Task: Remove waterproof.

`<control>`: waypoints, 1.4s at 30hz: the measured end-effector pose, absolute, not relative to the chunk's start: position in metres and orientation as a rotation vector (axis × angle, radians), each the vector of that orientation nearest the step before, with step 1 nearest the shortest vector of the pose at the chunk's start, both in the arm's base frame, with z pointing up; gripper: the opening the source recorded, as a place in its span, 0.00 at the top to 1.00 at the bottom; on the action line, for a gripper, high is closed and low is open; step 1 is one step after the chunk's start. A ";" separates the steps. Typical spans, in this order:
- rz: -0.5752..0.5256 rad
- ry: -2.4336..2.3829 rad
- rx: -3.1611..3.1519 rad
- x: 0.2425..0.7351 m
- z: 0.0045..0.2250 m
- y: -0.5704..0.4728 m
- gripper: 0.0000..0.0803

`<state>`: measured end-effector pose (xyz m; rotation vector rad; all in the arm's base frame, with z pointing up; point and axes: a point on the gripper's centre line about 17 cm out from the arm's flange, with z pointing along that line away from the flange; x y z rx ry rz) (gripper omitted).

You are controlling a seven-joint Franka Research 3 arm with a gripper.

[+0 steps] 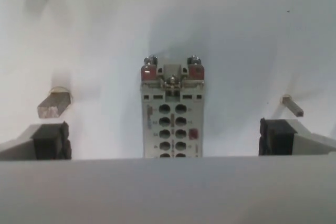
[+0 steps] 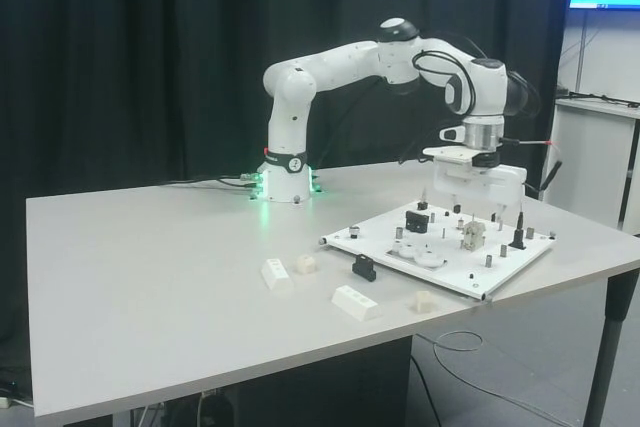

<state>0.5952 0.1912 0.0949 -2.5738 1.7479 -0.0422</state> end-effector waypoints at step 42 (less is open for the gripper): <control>-0.051 1.739 -2.597 0.594 0.064 0.195 0.00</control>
